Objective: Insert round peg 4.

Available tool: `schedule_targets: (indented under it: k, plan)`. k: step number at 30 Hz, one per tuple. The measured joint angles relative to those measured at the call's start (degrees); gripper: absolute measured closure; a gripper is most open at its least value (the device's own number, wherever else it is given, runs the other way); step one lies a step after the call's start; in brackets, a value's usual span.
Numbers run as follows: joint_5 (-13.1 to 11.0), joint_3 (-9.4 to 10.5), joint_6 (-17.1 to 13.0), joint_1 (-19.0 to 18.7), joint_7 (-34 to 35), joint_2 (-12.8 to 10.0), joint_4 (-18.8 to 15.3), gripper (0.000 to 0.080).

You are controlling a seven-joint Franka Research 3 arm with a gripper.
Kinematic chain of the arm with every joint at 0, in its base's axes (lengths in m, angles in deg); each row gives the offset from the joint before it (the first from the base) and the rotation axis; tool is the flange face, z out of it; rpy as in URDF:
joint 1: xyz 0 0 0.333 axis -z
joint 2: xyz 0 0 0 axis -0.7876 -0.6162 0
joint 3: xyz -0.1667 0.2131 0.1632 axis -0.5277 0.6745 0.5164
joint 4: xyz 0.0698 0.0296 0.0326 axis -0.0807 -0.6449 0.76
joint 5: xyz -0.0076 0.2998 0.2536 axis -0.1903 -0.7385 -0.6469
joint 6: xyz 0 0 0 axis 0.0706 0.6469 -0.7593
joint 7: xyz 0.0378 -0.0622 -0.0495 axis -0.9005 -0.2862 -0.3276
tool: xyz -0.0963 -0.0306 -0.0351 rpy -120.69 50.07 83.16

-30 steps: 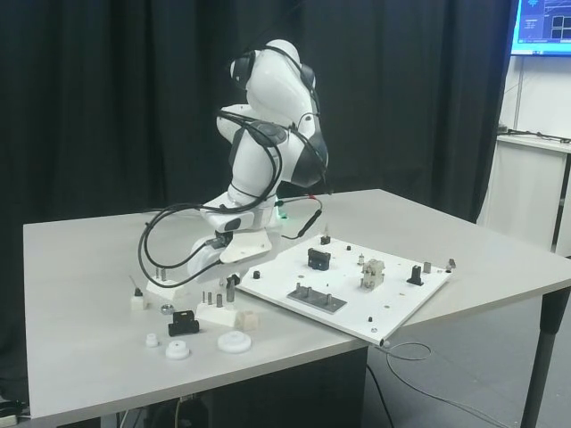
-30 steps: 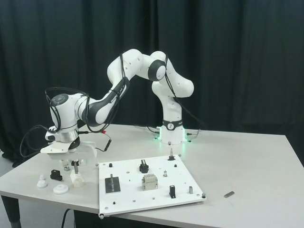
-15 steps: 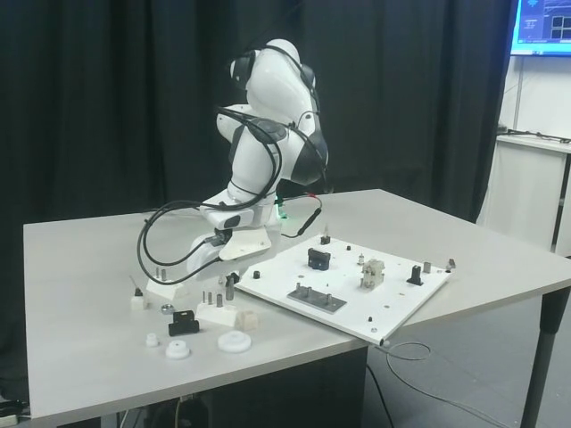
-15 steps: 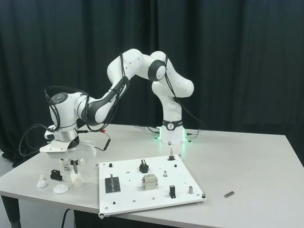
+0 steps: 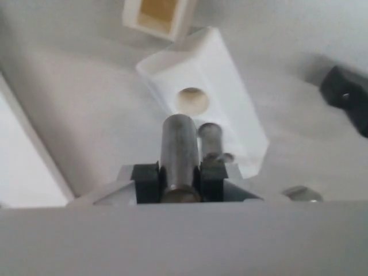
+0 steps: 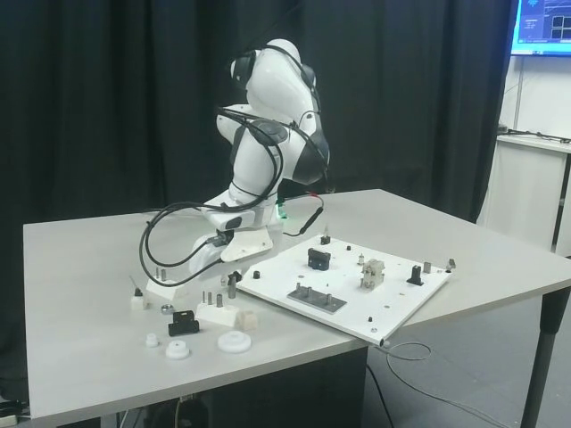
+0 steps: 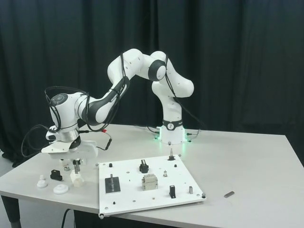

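Note:
My gripper [image 5: 179, 172] is shut on a grey round peg [image 5: 178, 150], which stands upright between the black pads [image 5: 146, 178]. Just below the peg is a white holder block [image 5: 230, 98] with one vacant hole [image 5: 192, 99] and a thinner peg [image 5: 211, 140] still standing in it. In the room views the gripper [image 6: 230, 278] [image 7: 76, 162] hangs just above that block [image 6: 217, 312] [image 7: 76, 176], left of the white assembly board [image 6: 393, 299] [image 7: 185, 187]. The peg's lower tip is clear of the block.
A small white open-topped cube [image 5: 158, 15] [image 6: 250, 319] lies beside the block. A black part [image 5: 347, 95] [image 6: 183, 323] and white gears [image 6: 234, 341] [image 7: 60, 189] sit near the table's front-left. The board carries several black and grey fixtures [image 6: 318, 259]. A cable [image 6: 165, 234] loops off the wrist.
The gripper has risen slightly with the peg in it, straight up from the holder block. Nothing else on the table has moved.

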Motion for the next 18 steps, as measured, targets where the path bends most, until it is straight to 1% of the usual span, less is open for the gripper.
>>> schedule_targets:
  k: [7,12,15,18]
  plan:
    - [-1.8,-0.01,5.0,-0.8,2.0,0.7,0.0,0.0656]
    - [-2.4,-0.03,8.6,-1.7,3.8,1.6,-0.3,0.0656]
    - [-2.7,-0.03,10.0,-2.4,4.9,2.4,-1.1,0.0656]
    - [-3.0,-0.03,10.7,-3.2,6.1,3.4,-2.3,0.0656]
